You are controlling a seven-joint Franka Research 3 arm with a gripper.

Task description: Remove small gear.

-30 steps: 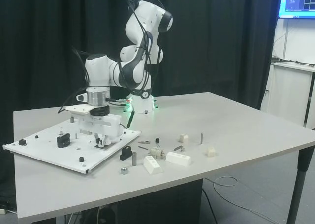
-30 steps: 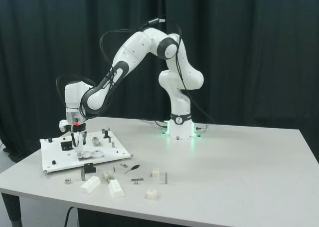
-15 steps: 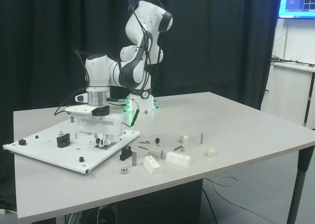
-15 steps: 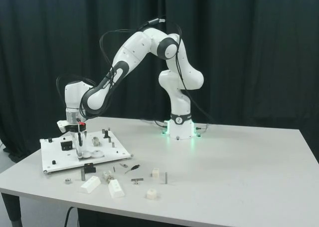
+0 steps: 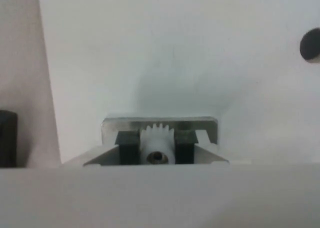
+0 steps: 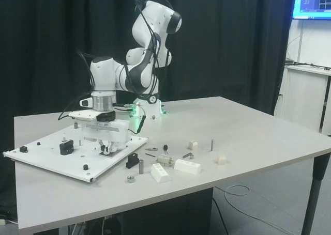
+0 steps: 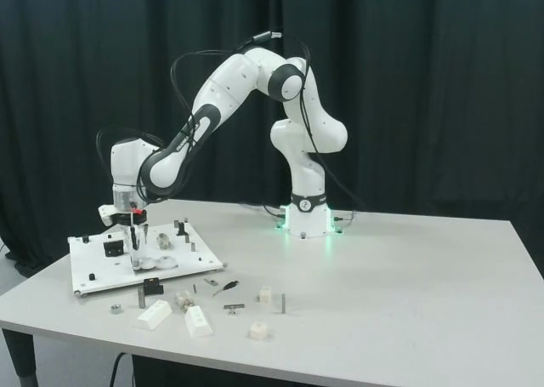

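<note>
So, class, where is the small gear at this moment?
In the wrist view the small gear sits clamped between the pincer's two black pads, above the white board; the room views show this at the board's near edge.

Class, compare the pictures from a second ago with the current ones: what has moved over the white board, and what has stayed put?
The gripper has risen slightly off the white board, with the small gear clamped between its fingers. The board and the loose parts on the grey table stayed where they were.
</note>
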